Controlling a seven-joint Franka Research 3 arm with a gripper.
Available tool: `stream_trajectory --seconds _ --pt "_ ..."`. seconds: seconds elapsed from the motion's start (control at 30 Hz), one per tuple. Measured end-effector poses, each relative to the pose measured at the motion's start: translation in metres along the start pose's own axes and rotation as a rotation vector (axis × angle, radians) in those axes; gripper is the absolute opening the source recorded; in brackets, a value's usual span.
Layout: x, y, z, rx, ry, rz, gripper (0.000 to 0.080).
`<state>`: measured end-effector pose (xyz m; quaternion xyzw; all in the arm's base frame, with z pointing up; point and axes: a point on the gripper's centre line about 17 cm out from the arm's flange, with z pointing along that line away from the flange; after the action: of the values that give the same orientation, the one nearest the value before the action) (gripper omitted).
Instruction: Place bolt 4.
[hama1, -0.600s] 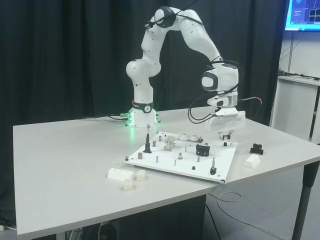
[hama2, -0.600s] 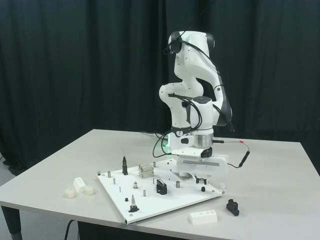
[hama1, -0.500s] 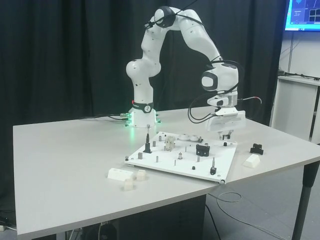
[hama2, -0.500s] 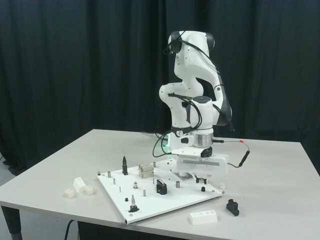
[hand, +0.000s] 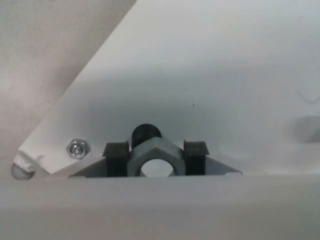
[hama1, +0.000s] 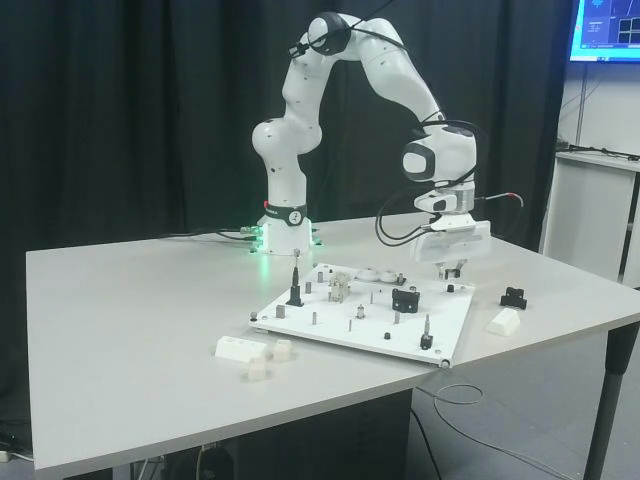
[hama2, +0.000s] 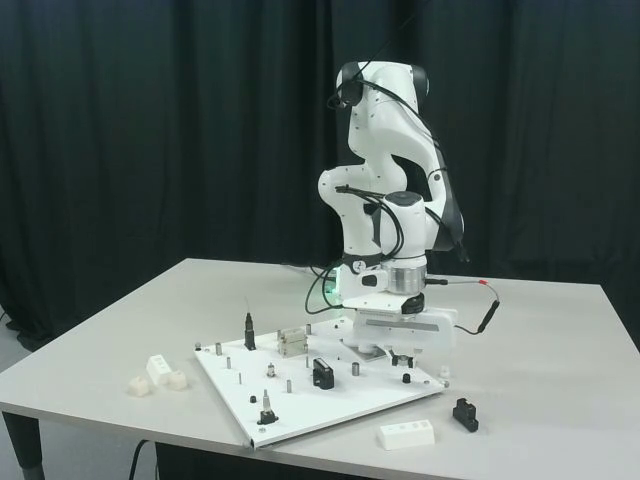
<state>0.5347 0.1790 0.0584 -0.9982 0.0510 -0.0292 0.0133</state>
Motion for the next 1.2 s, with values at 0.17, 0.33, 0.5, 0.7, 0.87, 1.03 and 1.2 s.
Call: stream_trajectory --seconds 0.17,0.33,0.5,0.7,0.87,1.03,1.2 --pt "0.0 0.0 0.0 0.0 0.0 0.0 0.0232" --pt "0.0 0.0 0.0 0.0 0.0 0.0 0.0232" --pt "0.0 0.0 0.0 0.0 0.001 0.0 0.0232" --pt "0.001 -0.002 0.0 0.003 0.005 -0.001 0.0232" --pt "0.0 -0.009 -0.001 0.013 0.008 -0.002 0.0232" --pt "-0.005 -0.025 -0.002 0.03 0.007 -0.01 0.0232" --pt "-0.012 -0.053 -0.005 0.058 0.007 -0.007 0.0232"
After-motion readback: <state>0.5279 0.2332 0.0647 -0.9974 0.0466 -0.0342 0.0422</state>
